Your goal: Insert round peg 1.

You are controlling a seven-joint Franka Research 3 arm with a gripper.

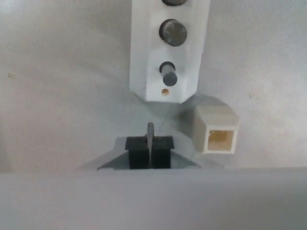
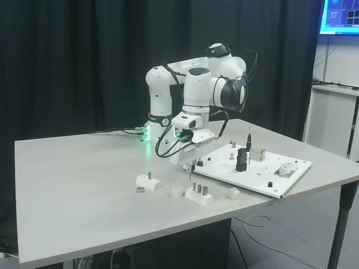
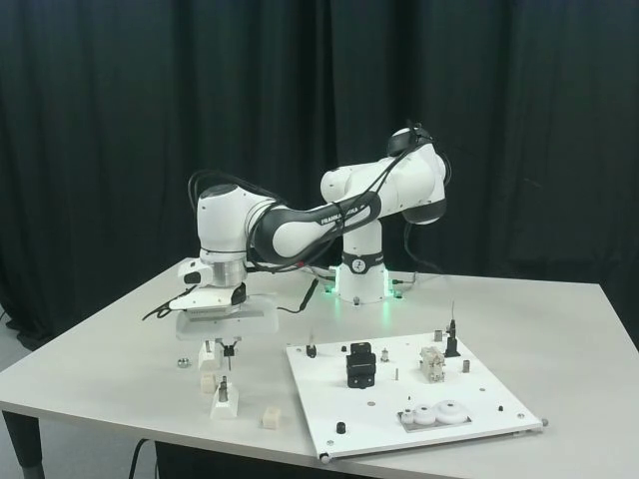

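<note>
At the bottom centre of the wrist picture, your gripper [image 1: 150, 152] had its black fingers [image 1: 138, 152] clenched on a thin grey peg [image 1: 150, 135], which stood up between them. Just beyond it, right of centre, a small white cube [image 1: 217, 129] with a square opening lay on the grey table [image 1: 57, 96]. Further up, at the top centre, you could see the white peg holder [image 1: 144, 57] with two thicker pegs still seated in it, a wide one [image 1: 173, 32] and a narrower one [image 1: 168, 74], and a small empty hole [image 1: 165, 92] at its near end.

In the first room view, low in the middle of the frame, the same holder [image 2: 200, 197] sat near the table's front edge, with the cube [image 2: 233, 193] to its right and another small white block [image 2: 147, 180] to its left. Your gripper [image 2: 191, 166] hung just above the holder. Right of centre lay the white board [image 2: 291, 178] carrying black fixtures. Behind, the white arm [image 2: 197, 89] rose from its base with green lights [image 2: 145, 133].
</note>
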